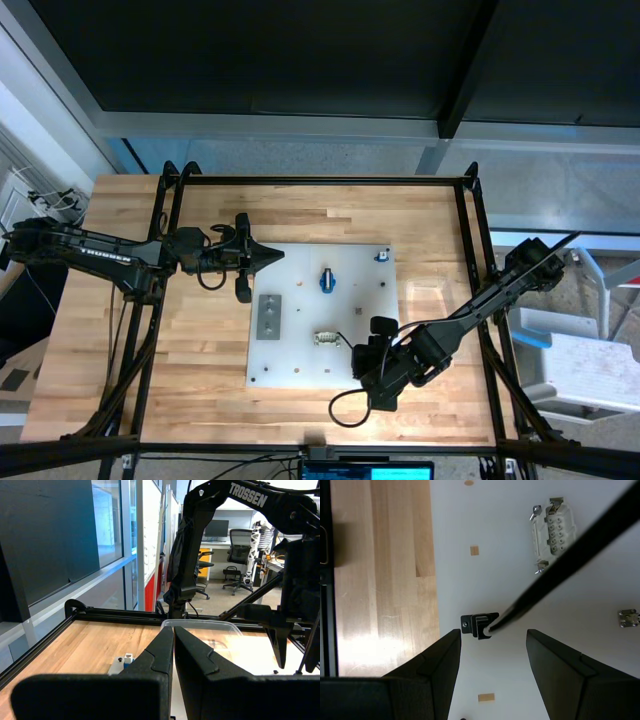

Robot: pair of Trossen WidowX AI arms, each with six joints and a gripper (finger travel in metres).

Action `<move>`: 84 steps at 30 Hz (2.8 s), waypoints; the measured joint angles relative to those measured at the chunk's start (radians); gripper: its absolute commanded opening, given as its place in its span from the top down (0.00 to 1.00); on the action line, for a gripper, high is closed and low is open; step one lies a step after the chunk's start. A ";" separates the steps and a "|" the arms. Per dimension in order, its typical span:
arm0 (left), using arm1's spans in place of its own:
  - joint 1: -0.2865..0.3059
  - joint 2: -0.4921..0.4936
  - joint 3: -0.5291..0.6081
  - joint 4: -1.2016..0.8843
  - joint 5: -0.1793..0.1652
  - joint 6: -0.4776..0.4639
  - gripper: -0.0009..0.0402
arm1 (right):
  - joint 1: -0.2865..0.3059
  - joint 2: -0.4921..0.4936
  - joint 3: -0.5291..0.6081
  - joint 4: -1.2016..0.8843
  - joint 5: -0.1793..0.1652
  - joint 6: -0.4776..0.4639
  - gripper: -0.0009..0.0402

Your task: Remove the USB connector from the USB hub and place in the container

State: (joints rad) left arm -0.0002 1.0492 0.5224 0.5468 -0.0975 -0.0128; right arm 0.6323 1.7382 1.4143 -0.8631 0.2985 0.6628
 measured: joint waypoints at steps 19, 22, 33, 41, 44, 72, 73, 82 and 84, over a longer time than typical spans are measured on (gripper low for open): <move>0.000 0.000 0.000 0.000 0.000 0.000 0.98 | -0.015 0.038 -0.017 0.035 -0.003 -0.030 0.55; 0.000 0.000 0.000 0.000 0.000 0.000 0.98 | -0.016 0.038 -0.022 0.050 -0.003 -0.030 0.58; 0.000 0.000 0.000 0.000 0.000 0.000 0.98 | -0.018 0.038 -0.032 0.063 -0.011 -0.034 0.79; 0.000 0.000 0.000 0.000 0.000 0.000 0.98 | -0.017 0.038 -0.032 0.062 -0.016 -0.044 0.95; 0.000 0.000 0.000 0.000 0.000 0.000 0.98 | -0.017 0.038 -0.032 0.062 -0.016 -0.045 0.98; 0.000 0.000 0.000 0.000 0.000 0.000 0.98 | -0.047 0.054 -0.005 0.035 -0.055 -0.123 0.98; 0.000 0.000 0.000 0.000 0.000 0.000 0.98 | -0.049 0.061 0.002 0.035 -0.060 -0.124 0.98; 0.000 0.000 0.000 0.000 0.000 0.000 0.98 | -0.061 0.072 0.023 0.019 -0.082 -0.139 0.98; 0.000 0.000 0.000 0.000 0.000 0.000 0.98 | -0.060 0.072 0.023 0.015 -0.082 -0.140 0.98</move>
State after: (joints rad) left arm -0.0002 1.0489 0.5224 0.5468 -0.0978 -0.0128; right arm 0.5720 1.8107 1.4372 -0.8482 0.2169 0.5232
